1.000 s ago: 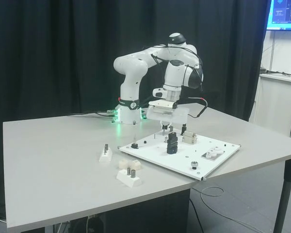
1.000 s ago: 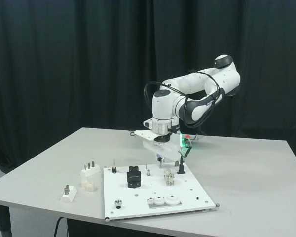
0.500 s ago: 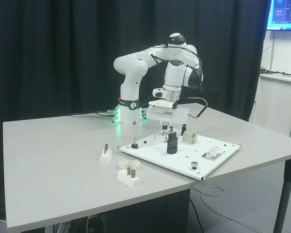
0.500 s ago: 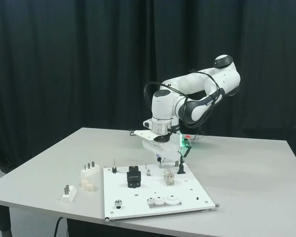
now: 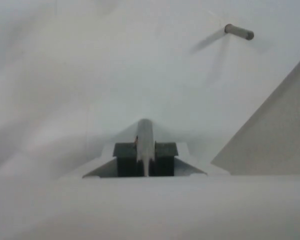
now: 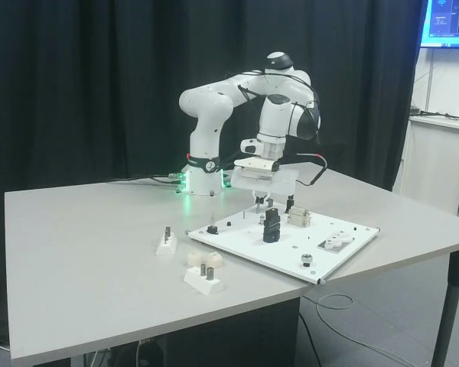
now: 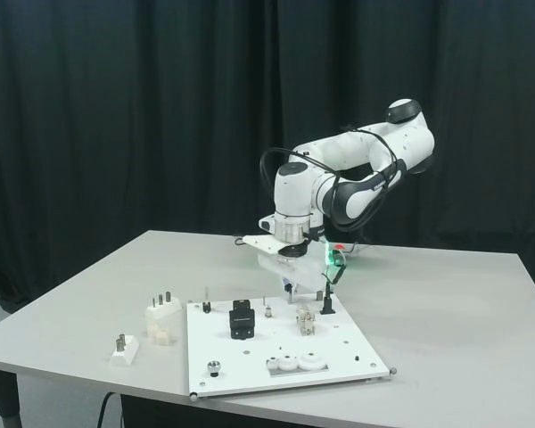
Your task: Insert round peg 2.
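My gripper (image 6: 257,198) hangs just above the far part of the white board (image 6: 321,256), and in the second room view the gripper (image 7: 289,287) sits over the board (image 7: 339,352) near its far edge. Seen from the wrist, the black fingers (image 5: 126,154) are shut on a thin grey round peg (image 5: 144,137) that points down at the white board (image 5: 105,75). A second grey peg (image 5: 239,31) stands in the board a short way off.
On the board stand a black block (image 6: 270,224), a small connector (image 6: 299,218) and white round pieces (image 6: 335,244). White holders with pegs (image 6: 167,243) (image 6: 204,273) sit on the grey table (image 6: 76,252) beside the board.
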